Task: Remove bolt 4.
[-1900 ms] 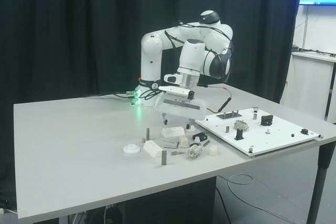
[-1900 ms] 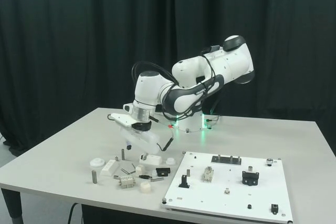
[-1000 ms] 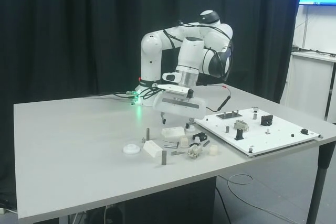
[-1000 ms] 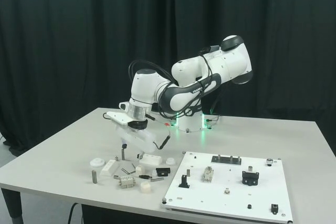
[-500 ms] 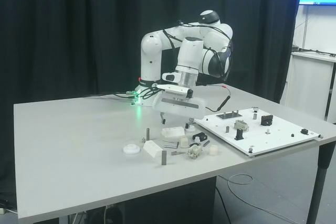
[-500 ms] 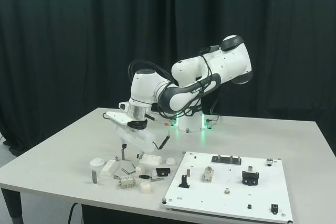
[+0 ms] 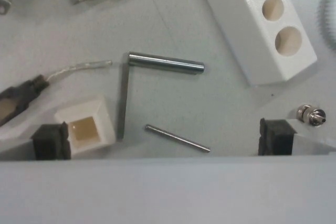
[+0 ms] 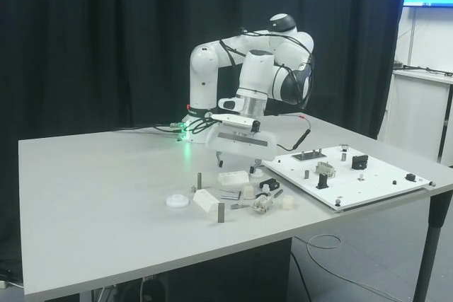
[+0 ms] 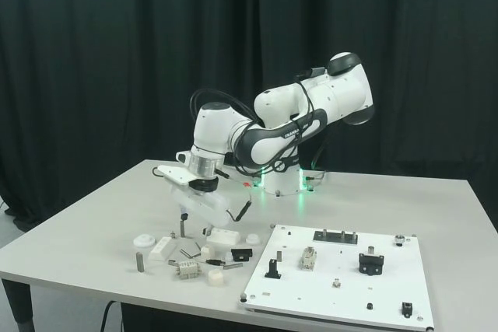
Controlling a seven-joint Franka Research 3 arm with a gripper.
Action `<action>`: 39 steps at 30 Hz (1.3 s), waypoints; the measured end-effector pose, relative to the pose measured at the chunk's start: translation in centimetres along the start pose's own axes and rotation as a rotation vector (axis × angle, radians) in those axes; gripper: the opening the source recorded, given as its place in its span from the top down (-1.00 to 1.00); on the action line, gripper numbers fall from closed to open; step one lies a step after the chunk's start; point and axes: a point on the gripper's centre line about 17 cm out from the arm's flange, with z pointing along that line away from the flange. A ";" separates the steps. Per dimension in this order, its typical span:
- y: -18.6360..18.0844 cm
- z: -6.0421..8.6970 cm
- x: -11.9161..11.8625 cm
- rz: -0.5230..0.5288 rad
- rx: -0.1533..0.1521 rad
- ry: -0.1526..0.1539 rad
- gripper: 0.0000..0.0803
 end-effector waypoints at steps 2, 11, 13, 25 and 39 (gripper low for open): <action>-0.1 0.0 -0.1 0.004 0.002 -0.003 -0.99; -1.1 0.2 -1.4 0.055 0.025 -0.044 -0.99; -1.7 0.1 -1.9 0.066 0.033 -0.057 -0.99; -6.1 -1.9 -5.2 0.112 0.069 -0.108 -0.99; -12.9 -4.2 -10.2 0.187 0.070 -0.124 -0.99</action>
